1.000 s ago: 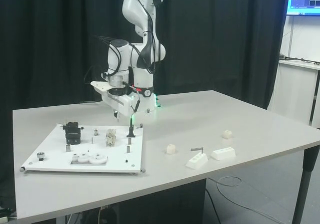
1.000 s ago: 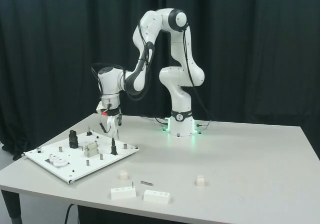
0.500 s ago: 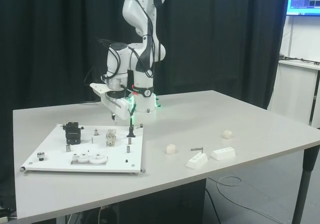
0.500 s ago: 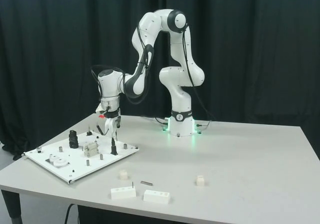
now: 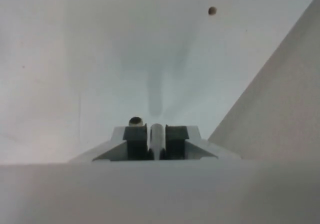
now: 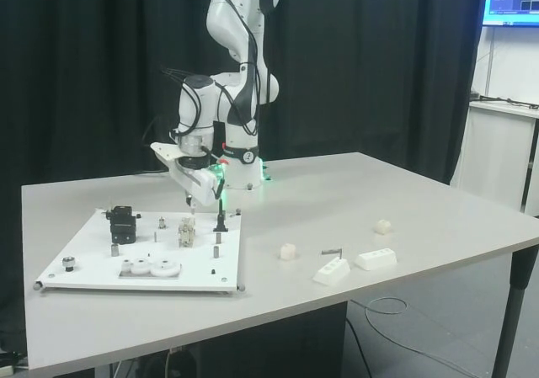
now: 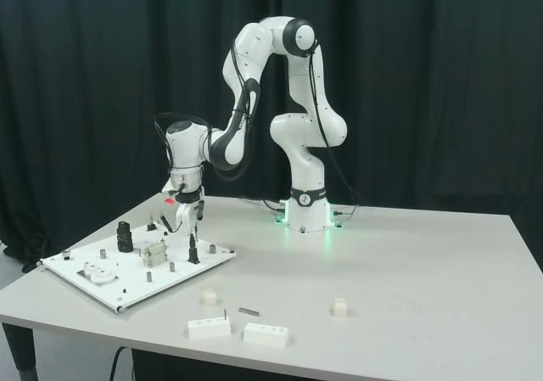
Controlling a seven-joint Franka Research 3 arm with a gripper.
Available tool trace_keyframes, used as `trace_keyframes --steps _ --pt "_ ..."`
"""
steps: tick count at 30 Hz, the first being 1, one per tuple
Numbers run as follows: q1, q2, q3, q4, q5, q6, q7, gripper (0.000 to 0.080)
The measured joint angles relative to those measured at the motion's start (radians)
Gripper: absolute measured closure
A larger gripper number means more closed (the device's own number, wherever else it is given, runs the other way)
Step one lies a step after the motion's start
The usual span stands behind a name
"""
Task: Insert round peg 2.
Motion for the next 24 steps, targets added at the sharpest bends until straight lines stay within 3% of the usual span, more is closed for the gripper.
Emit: trace_keyframes --steps 24 --pt "0.005 0.000 0.003 -0.001 0.051 0.021 0.001 0.0731"
